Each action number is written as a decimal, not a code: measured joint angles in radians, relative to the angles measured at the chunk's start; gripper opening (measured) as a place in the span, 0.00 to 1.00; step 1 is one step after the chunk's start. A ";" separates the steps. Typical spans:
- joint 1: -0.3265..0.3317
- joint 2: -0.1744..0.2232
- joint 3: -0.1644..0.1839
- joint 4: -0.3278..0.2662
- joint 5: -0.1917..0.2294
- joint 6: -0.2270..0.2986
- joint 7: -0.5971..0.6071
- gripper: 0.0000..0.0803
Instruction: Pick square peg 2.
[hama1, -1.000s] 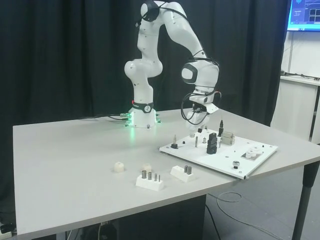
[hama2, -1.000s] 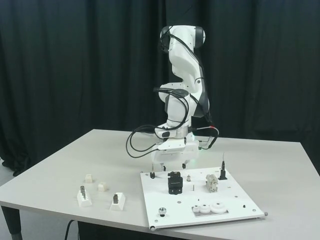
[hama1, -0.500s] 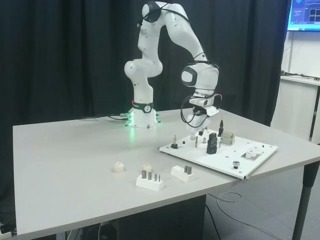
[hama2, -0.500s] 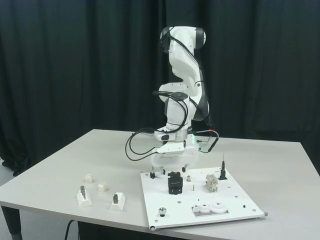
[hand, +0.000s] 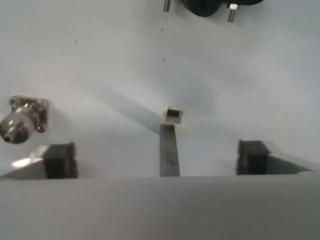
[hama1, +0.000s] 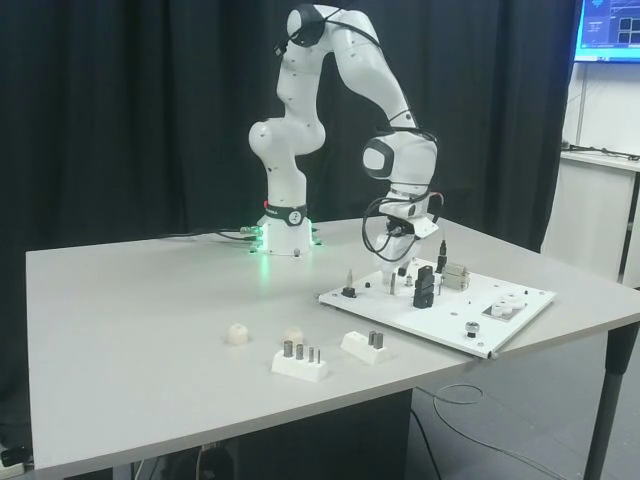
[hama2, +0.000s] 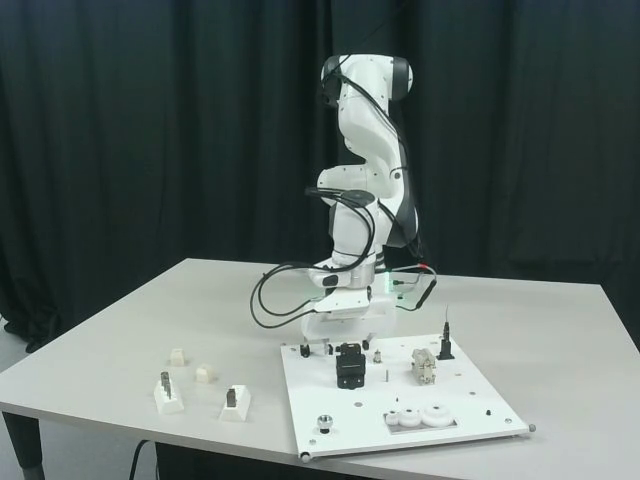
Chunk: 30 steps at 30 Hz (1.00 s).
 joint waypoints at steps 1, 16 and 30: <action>0.000 0.001 0.000 0.000 0.000 0.002 0.000 1.00; -0.013 0.005 0.000 0.003 0.000 0.006 -0.015 0.46; -0.016 0.004 0.000 0.011 0.001 0.002 -0.021 0.09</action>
